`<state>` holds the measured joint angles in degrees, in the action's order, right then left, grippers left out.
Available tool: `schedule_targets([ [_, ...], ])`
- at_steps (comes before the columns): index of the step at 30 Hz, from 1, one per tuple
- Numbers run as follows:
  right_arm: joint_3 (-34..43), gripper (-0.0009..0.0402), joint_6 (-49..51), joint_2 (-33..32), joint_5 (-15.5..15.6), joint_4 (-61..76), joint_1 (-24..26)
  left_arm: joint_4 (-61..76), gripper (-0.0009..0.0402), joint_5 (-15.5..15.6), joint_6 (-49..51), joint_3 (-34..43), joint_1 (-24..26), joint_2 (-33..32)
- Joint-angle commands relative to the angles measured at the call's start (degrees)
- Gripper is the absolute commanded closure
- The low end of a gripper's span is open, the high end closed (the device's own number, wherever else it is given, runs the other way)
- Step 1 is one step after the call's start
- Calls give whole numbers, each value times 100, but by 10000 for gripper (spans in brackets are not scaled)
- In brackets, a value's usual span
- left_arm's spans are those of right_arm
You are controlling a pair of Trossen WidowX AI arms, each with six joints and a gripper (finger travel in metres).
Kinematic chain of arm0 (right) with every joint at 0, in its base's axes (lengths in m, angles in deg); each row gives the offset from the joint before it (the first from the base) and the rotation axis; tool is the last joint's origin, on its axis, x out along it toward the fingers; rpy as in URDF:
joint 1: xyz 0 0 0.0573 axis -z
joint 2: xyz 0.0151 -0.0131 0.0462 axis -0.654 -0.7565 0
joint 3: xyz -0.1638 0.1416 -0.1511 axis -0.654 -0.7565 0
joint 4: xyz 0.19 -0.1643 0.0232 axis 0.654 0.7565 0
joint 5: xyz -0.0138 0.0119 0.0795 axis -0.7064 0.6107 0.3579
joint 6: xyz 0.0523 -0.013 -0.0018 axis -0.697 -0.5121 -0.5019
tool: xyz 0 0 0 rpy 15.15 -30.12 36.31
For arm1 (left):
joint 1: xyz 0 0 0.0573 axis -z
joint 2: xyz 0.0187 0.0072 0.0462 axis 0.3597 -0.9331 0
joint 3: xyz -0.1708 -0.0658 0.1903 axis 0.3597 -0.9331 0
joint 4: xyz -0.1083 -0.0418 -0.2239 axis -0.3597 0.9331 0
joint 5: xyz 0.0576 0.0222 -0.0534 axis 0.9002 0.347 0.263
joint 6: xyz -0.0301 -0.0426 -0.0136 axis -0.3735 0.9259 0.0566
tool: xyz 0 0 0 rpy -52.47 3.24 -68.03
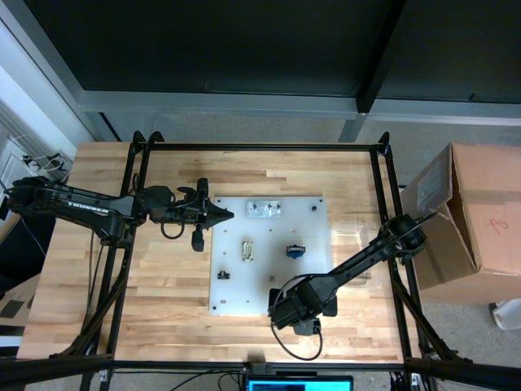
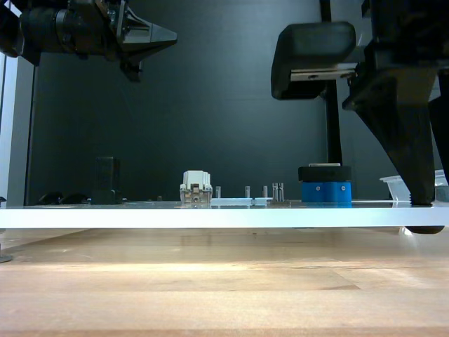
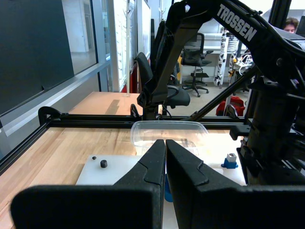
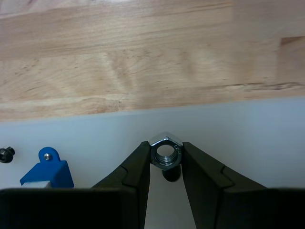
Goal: Pick the M12 nut and place it on its threads and fasten
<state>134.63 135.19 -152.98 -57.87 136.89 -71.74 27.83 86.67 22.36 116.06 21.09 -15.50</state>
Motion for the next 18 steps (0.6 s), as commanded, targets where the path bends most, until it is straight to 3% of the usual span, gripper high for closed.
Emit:
schedule_targets([
  [1,105,362,2,90,-4,177,0,-2,393,0,0,2,0,0],
  [18,291,361,46,439,-155,470,42,-2,393,0,0,2,0,0],
])
